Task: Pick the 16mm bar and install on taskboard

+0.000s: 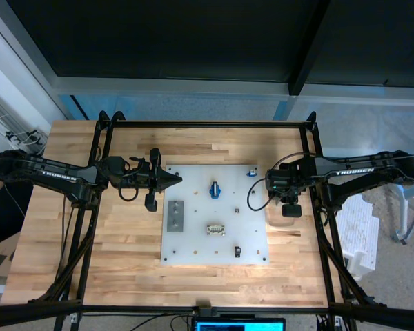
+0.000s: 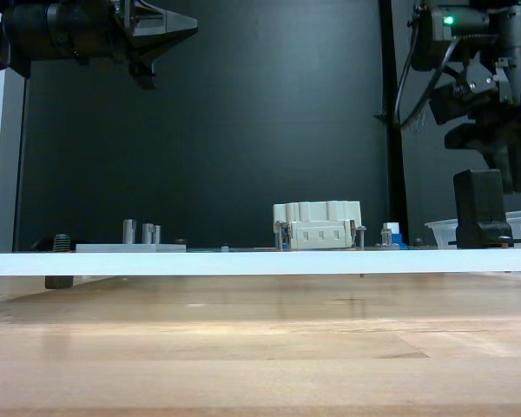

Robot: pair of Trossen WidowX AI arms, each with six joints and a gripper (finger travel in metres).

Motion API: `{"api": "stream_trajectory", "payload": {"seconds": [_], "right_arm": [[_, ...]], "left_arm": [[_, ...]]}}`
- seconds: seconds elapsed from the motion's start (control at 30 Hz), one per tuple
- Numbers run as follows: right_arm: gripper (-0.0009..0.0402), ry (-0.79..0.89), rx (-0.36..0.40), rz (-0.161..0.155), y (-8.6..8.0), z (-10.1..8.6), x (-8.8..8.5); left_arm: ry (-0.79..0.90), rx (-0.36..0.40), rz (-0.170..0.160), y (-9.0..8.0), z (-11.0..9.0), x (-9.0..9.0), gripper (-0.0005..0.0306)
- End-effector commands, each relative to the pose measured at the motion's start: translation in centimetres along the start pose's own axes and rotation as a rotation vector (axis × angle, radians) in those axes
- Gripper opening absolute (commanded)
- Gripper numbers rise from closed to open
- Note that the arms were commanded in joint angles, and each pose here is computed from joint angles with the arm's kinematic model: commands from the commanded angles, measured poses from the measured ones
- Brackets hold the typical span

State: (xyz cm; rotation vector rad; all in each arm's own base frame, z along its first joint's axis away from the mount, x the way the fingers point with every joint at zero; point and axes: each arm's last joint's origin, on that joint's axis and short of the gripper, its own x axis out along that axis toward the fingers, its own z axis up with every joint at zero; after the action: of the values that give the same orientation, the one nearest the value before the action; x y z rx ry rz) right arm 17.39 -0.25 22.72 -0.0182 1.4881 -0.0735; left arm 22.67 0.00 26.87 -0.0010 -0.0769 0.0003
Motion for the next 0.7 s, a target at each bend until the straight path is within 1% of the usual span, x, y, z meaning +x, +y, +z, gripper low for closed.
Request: {"api": "stream_trajectory", "payload": {"seconds": [0.03, 0.17, 0.23, 0.4, 0.47, 0.53, 0.57, 0.6, 0.67, 0.7], "right_arm": [[0.0117, 0.012, 0.008, 0.000, 0.0, -0.2, 0.7], [0.0136, -0.003, 0.031, 0.001, 0.1, -0.3, 1.5], [0.0144, -0.001, 0.030, 0.001, 0.1, -0.4, 1.8], [0.0157, -0.002, 0.030, 0.001, 0.1, -0.4, 1.9], [0.0160, -0.003, 0.046, 0.001, 0.2, -0.3, 1.9], [0.0162, 0.000, 0.088, 0.018, 0.2, -0.1, 2.1], [0.0163, 0.003, 0.101, 0.031, 0.3, 0.0, 2.2], [0.0164, 0.007, 0.101, 0.034, 0.3, 0.1, 2.3], [0.0166, 0.012, 0.097, 0.022, 0.3, 0.2, 2.6], [0.0167, 0.015, 0.098, 0.022, 0.3, 0.2, 2.7]], "left_arm": [[0.000, 0.000, 0.000, 0.0, 0.0, 0.0, 0.0000], [0.000, 0.000, 0.000, 0.0, 0.0, 0.0, 0.0000], [0.000, 0.000, 0.000, 0.0, 0.0, 0.0, 0.0000], [0.000, 0.000, 0.000, 0.0, 0.0, 0.0, 0.0000], [0.000, 0.000, 0.000, 0.0, 0.0, 0.0, 0.0000], [0.000, 0.000, 0.000, 0.0, 0.0, 0.0, 0.0000], [0.000, 0.000, 0.000, 0.0, 0.0, 0.0, 0.0000], [0.000, 0.000, 0.000, 0.0, 0.0, 0.0, 0.0000], [0.000, 0.000, 0.000, 0.0, 0.0, 0.0, 0.0000], [0.000, 0.000, 0.000, 0.0, 0.0, 0.0, 0.0000]]}}
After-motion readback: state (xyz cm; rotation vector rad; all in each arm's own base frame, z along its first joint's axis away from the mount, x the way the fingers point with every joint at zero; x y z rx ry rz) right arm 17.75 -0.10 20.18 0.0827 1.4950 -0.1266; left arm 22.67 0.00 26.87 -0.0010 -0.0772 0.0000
